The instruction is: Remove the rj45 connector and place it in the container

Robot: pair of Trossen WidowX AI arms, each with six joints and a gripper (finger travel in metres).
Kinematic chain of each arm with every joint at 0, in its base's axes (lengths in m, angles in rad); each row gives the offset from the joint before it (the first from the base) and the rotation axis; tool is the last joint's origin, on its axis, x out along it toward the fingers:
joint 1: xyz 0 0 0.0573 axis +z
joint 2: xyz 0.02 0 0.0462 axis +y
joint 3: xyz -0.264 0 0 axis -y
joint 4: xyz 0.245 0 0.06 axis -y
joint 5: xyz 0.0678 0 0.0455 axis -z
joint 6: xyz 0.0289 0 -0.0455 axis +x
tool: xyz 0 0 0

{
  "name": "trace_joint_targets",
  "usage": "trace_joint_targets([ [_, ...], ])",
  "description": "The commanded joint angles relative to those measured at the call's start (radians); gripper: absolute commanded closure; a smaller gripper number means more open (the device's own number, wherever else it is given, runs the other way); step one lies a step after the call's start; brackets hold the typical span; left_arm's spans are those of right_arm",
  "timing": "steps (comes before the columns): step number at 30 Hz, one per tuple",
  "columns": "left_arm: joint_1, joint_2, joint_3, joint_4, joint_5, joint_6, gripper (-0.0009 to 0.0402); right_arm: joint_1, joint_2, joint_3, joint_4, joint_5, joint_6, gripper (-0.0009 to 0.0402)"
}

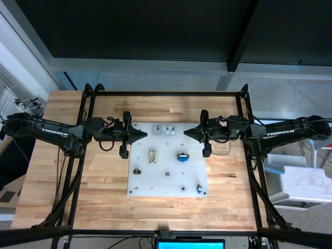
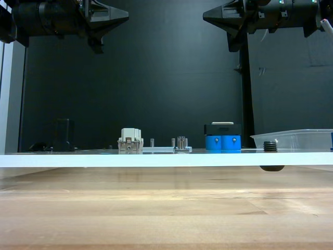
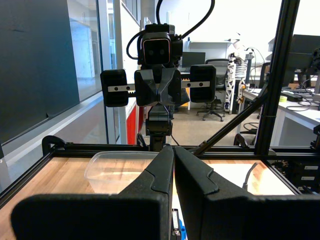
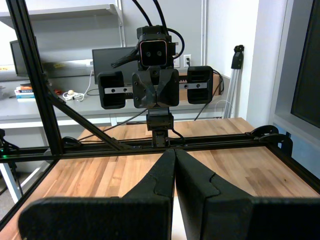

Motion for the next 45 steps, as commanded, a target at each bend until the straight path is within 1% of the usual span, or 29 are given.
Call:
trace_joint_targets([
  [1,0.0,0.0,0.0,0.0,0.0,0.0,0.0392,0.0,0.001,0.0,0.0,0.0,0.0,0.0393],
  [13,0.0,0.0,0.0,0.0,0.0,0.0,0.0392,0.0,0.0,0.0,0.0,-0.001,0.002,0.0393],
  [15,0.0,0.0,0.0,0.0,0.0,0.0,0.0392,0.0,0.0,0.003,-0.001,-0.003,0.026,0.0393],
  [17,0.0,0.0,0.0,0.0,0.0,0.0,0.0392,0.0,0.0,0.012,-0.001,-0.01,0.03,0.0393],
  [19,0.0,0.0,0.0,0.0,0.0,0.0,0.0392,0.002,0.0,0.02,-0.002,-0.005,0.034,0.0393],
  [20,0.0,0.0,0.0,0.0,0.0,0.0,0.0392,0.003,0.0,0.026,-0.009,0.01,0.046,0.0393],
  [21,0.0,0.0,0.0,0.0,0.0,0.0,0.0392,0.003,0.0,0.033,-0.026,0.016,0.048,0.0394],
  [23,0.0,0.0,0.0,0.0,0.0,0.0,0.0392,0.006,0.0,0.06,-0.114,0.04,0.047,0.0394],
  [24,0.0,0.0,0.0,0.0,0.0,0.0,0.0392,0.007,0.0,0.075,-0.163,0.043,0.047,0.0394],
  [26,0.0,0.0,0.0,0.0,0.0,0.0,0.0392,0.014,0.0,0.104,-0.245,0.042,0.048,0.0394],
  [28,0.0,0.0,0.0,0.0,0.0,0.0,0.0392,0.03,0.0,0.138,-0.334,0.05,0.049,0.0394],
  [30,0.0,0.0,0.0,0.0,0.0,0.0,0.0392,0.046,0.001,0.186,-0.464,0.061,0.051,0.0394],
  [33,0.0,0.0,0.0,0.0,0.0,0.0,0.0392,0.076,0.014,0.257,-0.636,0.062,0.052,0.0393],
  [37,0.0,0.0,0.0,0.0,0.0,0.0,0.0392,0.122,0.05,0.349,-0.823,0.067,0.092,0.0393],
  [39,0.0,0.0,0.0,0.0,0.0,0.0,0.0392,0.151,0.077,0.396,-0.916,0.094,0.11,0.0393],
  [41,0.0,0.0,0.0,0.0,0.0,0.0,0.0392,0.184,0.104,0.44,-1.004,0.136,0.124,0.0393],
  [42,0.0,0.0,0.0,0.0,0.0,0.0,0.0392,0.198,0.119,0.462,-1.04,0.141,0.132,0.0393],
  [45,0.0,0.0,0.0,0.0,0.0,0.0,0.0392,0.232,0.16,0.515,-1.121,0.141,0.165,0.0393],
])
